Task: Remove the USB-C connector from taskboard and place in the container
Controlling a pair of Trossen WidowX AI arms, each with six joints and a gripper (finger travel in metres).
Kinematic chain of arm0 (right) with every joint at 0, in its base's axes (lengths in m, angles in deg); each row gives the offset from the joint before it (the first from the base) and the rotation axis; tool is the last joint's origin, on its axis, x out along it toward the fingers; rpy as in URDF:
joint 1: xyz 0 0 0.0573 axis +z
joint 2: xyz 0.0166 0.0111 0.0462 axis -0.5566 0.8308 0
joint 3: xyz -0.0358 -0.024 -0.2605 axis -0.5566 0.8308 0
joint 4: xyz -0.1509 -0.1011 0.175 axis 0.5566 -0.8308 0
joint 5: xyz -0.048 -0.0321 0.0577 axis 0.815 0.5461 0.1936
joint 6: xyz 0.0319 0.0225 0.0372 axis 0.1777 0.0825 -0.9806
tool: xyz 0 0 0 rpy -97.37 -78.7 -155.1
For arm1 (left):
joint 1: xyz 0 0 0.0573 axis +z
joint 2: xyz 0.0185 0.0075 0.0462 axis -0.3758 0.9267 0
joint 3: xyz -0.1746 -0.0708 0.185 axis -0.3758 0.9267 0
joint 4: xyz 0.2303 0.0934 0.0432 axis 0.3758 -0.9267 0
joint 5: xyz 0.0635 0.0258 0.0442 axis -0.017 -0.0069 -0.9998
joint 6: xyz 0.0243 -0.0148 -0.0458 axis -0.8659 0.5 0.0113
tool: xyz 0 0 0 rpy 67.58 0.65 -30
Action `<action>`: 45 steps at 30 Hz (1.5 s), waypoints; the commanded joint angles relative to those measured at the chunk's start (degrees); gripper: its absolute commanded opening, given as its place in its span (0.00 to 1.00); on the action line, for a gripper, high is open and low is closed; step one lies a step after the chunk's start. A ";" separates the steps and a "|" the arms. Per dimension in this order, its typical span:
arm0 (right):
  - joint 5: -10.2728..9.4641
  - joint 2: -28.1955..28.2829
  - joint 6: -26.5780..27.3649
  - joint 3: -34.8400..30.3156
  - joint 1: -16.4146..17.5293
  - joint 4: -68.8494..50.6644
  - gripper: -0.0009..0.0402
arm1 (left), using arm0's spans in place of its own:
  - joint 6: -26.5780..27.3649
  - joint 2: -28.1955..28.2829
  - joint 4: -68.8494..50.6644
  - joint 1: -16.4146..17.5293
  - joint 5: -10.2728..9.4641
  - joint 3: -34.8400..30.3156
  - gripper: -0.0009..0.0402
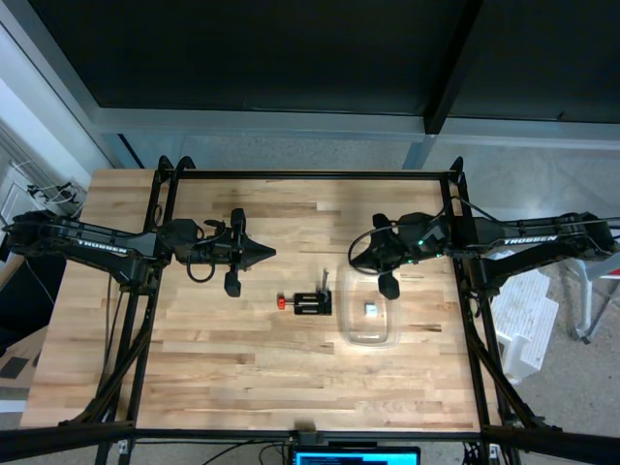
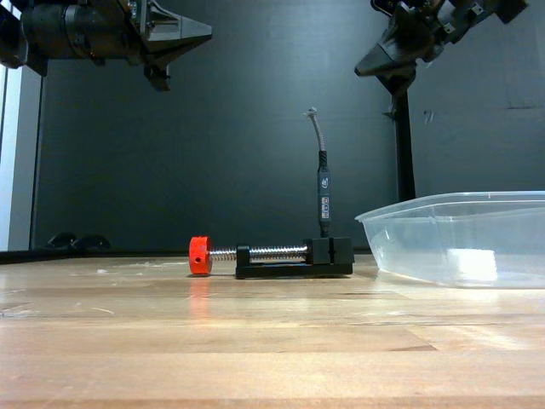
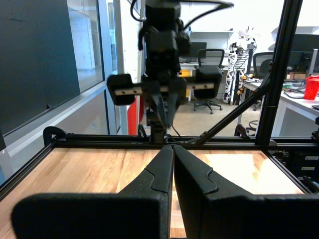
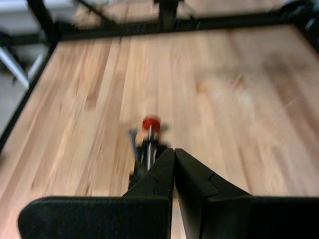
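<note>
In the high view the task looks not yet begun. The USB-C connector point(image 1: 326, 283) stands in the taskboard point(image 1: 310, 303) at the frame's centre, with the orange-red knob point(image 1: 282, 302) at the board's left end. The container point(image 1: 350, 331) lies just right of it and holds only a small white piece point(image 1: 371, 309). The left gripper point(image 1: 267, 254) hangs left of centre and the right gripper point(image 1: 356, 254) right of centre, both above the board in the frame and apart from it.

The low view shows the connector point(image 2: 324, 200) upright in the taskboard point(image 2: 294, 256), its cable stub bending at the top. The container point(image 2: 400, 243) sits at lower right, and the white piece point(image 2: 471, 264) shows through its wall. Both grippers, left point(image 2: 203, 32) and right point(image 2: 362, 66), are high in the upper corners.

In the left wrist view, the left gripper point(image 3: 173, 152) has its fingers pressed together, holding nothing.

In the right wrist view, the right gripper point(image 4: 174, 154) is likewise closed and empty, aimed toward the blurred taskboard point(image 4: 144, 157). Pulling, carrying and dropping all remain.
</note>
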 commanded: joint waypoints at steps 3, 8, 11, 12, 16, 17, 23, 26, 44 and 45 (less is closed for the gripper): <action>0.07 4.66 0.28 -4.76 1.11 -8.00 0.02 | -0.02 0.00 0.02 0.00 0.00 -0.02 0.02; 0.57 8.79 0.28 -8.44 2.05 -13.84 0.02 | -0.02 0.00 0.04 0.00 0.00 -0.02 0.02; 2.14 11.32 0.26 -10.12 3.15 -16.31 0.02 | -0.02 0.00 0.02 0.00 0.00 -0.02 0.02; 2.99 12.24 0.28 -10.86 3.72 -17.38 0.02 | -0.02 0.00 0.02 0.02 0.00 -0.02 0.02; 4.22 16.31 -0.28 -13.53 5.40 -19.67 0.02 | -0.02 0.00 0.02 0.00 0.00 -0.02 0.02; 4.57 17.29 -0.76 -14.12 5.73 -19.76 0.02 | -0.02 0.00 0.02 0.02 0.00 -0.02 0.02; 5.22 21.35 -1.70 -17.11 6.47 -22.27 0.08 | -0.02 0.00 0.02 0.00 0.00 -0.02 0.02; 5.25 23.56 -2.95 -18.67 6.93 -22.34 0.15 | -0.02 0.00 0.02 0.02 0.00 -0.02 0.02; 6.67 36.83 -1.22 -31.47 7.28 -29.29 0.34 | -0.02 0.00 0.02 0.00 0.00 -0.02 0.02; 6.64 37.29 -1.20 -31.71 7.28 -29.29 0.34 | -0.02 0.00 0.02 0.00 0.00 -0.02 0.02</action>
